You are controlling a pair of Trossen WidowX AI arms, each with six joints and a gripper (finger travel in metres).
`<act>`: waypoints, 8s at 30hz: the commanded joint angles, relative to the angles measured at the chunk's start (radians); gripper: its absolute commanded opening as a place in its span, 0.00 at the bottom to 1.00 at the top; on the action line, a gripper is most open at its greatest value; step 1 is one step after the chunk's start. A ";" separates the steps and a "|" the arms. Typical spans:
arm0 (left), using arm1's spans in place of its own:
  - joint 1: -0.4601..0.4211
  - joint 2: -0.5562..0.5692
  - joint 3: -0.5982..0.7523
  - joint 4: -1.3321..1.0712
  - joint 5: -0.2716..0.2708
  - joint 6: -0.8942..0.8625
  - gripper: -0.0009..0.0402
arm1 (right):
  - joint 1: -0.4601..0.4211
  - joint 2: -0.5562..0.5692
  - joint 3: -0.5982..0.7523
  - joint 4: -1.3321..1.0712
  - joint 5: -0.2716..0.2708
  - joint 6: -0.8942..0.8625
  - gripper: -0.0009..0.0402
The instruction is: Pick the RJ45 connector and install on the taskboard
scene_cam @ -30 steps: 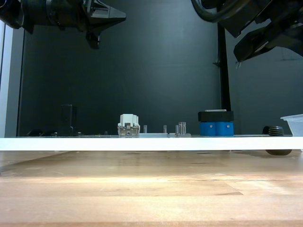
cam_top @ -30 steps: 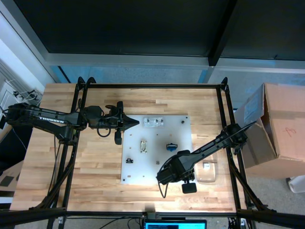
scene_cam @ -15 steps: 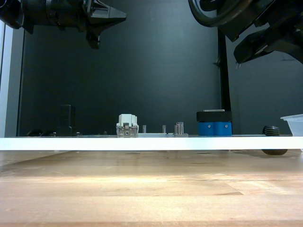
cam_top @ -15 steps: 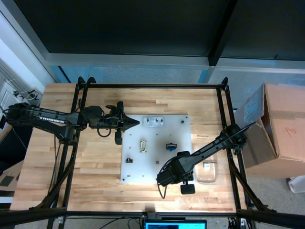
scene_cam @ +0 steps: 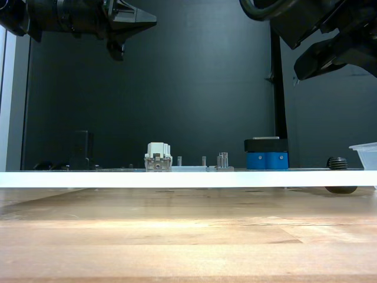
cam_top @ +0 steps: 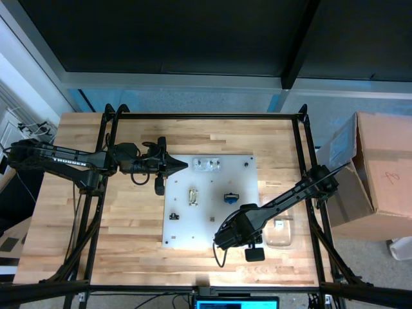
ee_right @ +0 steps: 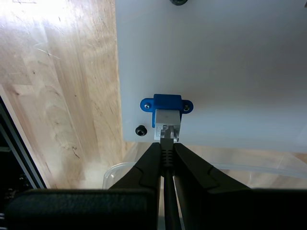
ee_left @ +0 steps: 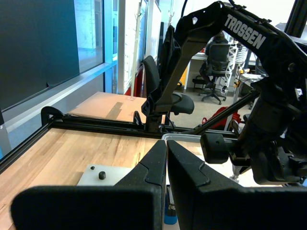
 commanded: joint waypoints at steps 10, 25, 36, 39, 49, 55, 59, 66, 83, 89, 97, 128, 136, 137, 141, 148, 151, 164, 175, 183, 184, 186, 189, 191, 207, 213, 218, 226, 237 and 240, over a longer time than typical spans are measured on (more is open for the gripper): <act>0.000 0.000 0.000 0.000 0.000 0.000 0.02 | 0.001 0.006 -0.010 0.034 0.006 -0.009 0.02; 0.000 0.000 0.000 0.000 0.000 0.000 0.02 | -0.001 -0.029 -0.011 0.037 0.016 -0.006 0.16; 0.000 0.000 0.000 -0.005 0.000 0.000 0.02 | -0.002 -0.071 -0.009 0.035 0.018 0.010 0.25; -0.001 0.000 0.000 -0.009 0.001 0.000 0.02 | 0.000 -0.093 -0.009 0.032 0.018 0.023 0.28; 0.000 0.000 0.000 -0.023 0.000 0.000 0.02 | 0.005 -0.251 -0.010 0.035 0.106 0.058 0.35; -0.001 0.000 0.000 -0.023 0.000 0.000 0.02 | 0.005 -0.390 -0.056 0.100 0.229 0.051 0.33; -0.002 0.000 0.000 -0.023 0.000 0.000 0.02 | -0.008 -0.504 -0.154 0.219 0.266 0.034 0.30; -0.002 0.000 0.000 -0.023 0.001 0.000 0.02 | -0.067 -0.716 -0.396 0.464 0.325 -0.019 0.20; -0.002 0.000 0.000 -0.023 0.000 0.000 0.02 | -0.402 -1.120 -0.883 1.306 0.224 -0.299 0.02; -0.002 0.000 0.000 -0.023 0.000 0.000 0.02 | -0.528 -1.167 -0.987 1.532 0.082 -0.315 0.02; -0.003 0.000 0.000 -0.023 0.000 0.000 0.02 | -0.602 -1.165 -1.102 1.738 0.027 -0.304 0.02; -0.002 0.000 0.000 -0.023 0.000 0.000 0.02 | -0.604 -1.166 -1.178 1.854 0.033 -0.306 0.02; -0.002 0.000 0.000 -0.023 0.000 0.000 0.02 | -0.604 -1.166 -1.178 1.853 0.032 -0.306 0.02; -0.002 0.000 0.000 -0.023 0.000 0.000 0.02 | -0.604 -1.166 -1.178 1.853 0.032 -0.306 0.02; -0.003 0.000 0.000 -0.023 0.000 0.000 0.02 | -0.604 -1.166 -1.178 1.853 0.032 -0.306 0.02; -0.003 0.000 0.000 -0.023 0.000 0.000 0.02 | -0.603 -1.166 -1.178 1.852 0.032 -0.306 0.02; -0.002 0.000 0.000 -0.023 0.000 0.000 0.02 | -0.604 -1.166 -1.178 1.852 0.032 -0.306 0.02; -0.002 0.000 0.000 -0.023 0.001 0.000 0.02 | -0.604 -1.166 -1.178 1.852 0.032 -0.306 0.02; -0.003 0.000 0.000 -0.023 0.001 0.000 0.02 | -0.604 -1.166 -1.178 1.852 0.032 -0.306 0.02; -0.002 0.000 0.000 -0.023 0.000 0.000 0.02 | -0.604 -1.166 -1.178 1.852 0.032 -0.306 0.02; -0.002 0.000 0.000 -0.023 0.001 0.000 0.02 | -0.604 -1.166 -1.178 1.852 0.032 -0.306 0.02; -0.002 0.000 0.000 -0.023 0.001 0.000 0.02 | -0.603 -1.166 -1.178 1.852 0.032 -0.306 0.02; -0.003 0.000 0.000 -0.023 0.001 0.000 0.02 | -0.603 -1.166 -1.178 1.852 0.032 -0.306 0.02; -0.002 0.000 0.000 -0.023 0.001 0.000 0.02 | -0.604 -1.166 -1.178 1.852 0.032 -0.307 0.02; -0.002 0.000 0.000 -0.023 0.001 0.000 0.02 | -0.604 -1.166 -1.178 1.852 0.032 -0.306 0.02; -0.002 0.000 0.000 -0.023 0.000 0.000 0.02 | -0.604 -1.166 -1.178 1.852 0.032 -0.306 0.02; -0.003 0.000 0.000 -0.023 0.000 0.000 0.02 | -0.604 -1.166 -1.178 1.852 0.032 -0.306 0.02; -0.002 0.000 0.000 -0.023 0.000 0.000 0.02 | -0.604 -1.166 -1.178 1.852 0.032 -0.307 0.02; -0.002 0.000 0.000 -0.023 0.001 0.000 0.02 | -0.604 -1.166 -1.178 1.852 0.032 -0.306 0.02; -0.002 0.000 0.000 -0.023 0.000 0.000 0.02 | -0.604 -1.166 -1.178 1.852 0.032 -0.306 0.02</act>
